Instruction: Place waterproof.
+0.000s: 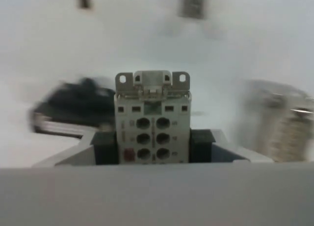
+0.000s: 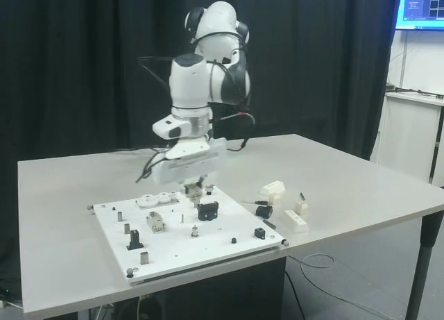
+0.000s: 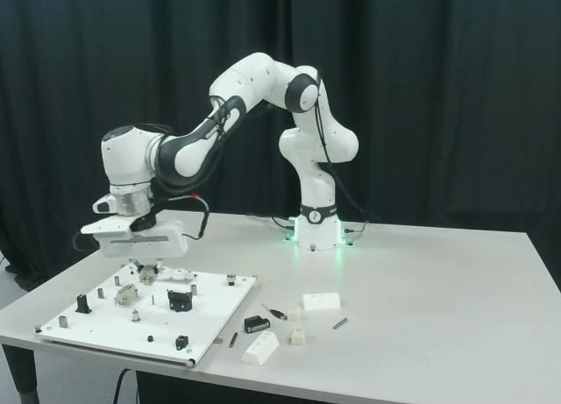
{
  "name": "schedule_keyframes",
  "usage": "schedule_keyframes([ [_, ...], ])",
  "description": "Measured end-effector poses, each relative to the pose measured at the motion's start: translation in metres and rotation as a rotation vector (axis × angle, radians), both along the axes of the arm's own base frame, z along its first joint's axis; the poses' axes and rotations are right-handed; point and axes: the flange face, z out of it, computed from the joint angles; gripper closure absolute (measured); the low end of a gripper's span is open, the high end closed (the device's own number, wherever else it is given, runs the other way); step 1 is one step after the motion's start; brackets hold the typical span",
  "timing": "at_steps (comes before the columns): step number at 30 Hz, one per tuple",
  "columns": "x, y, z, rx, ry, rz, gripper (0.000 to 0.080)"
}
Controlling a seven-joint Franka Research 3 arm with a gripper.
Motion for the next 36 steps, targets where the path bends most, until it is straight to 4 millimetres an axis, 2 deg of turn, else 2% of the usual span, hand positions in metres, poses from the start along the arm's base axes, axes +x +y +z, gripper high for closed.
schedule_keyframes([
  [13,0.014,0.09,-0.007,0.026,0.053,-0.017,0.0493],
  [36,0.007,0.249,-0.019,0.003,0.081,-0.061,0.0493],
])
